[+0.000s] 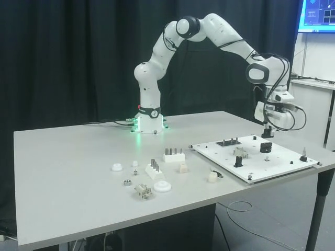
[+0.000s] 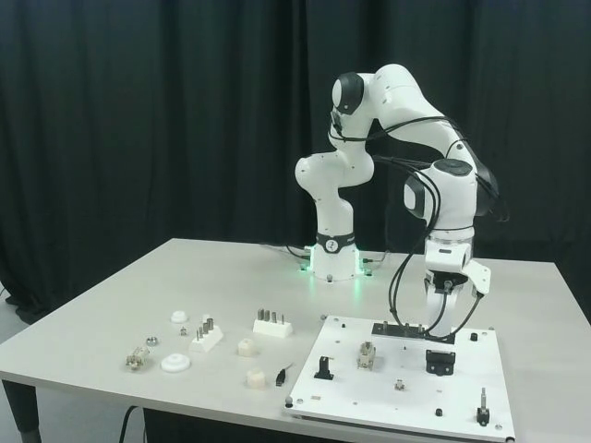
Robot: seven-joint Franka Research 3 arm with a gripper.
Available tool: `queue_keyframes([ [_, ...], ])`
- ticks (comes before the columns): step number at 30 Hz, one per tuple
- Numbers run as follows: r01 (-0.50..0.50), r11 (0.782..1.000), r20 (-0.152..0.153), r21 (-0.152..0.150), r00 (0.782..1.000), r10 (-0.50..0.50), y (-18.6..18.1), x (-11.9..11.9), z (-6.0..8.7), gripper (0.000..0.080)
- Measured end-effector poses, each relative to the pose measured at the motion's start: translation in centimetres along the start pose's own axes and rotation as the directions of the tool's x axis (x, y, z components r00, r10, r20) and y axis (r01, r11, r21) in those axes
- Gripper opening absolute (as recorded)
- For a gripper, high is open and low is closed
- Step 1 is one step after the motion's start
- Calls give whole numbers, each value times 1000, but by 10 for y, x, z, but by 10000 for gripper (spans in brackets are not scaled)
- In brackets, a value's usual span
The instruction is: Insert D-SUB.
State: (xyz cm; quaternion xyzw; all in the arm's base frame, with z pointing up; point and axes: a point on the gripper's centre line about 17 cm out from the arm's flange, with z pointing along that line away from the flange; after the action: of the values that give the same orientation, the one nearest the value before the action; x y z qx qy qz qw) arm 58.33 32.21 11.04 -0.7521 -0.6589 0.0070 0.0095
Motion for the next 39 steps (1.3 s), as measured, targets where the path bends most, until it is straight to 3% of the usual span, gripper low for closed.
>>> queue_keyframes([
  [39, 66, 997, -42, 35, 997, -65, -3, 2, 2, 153],
])
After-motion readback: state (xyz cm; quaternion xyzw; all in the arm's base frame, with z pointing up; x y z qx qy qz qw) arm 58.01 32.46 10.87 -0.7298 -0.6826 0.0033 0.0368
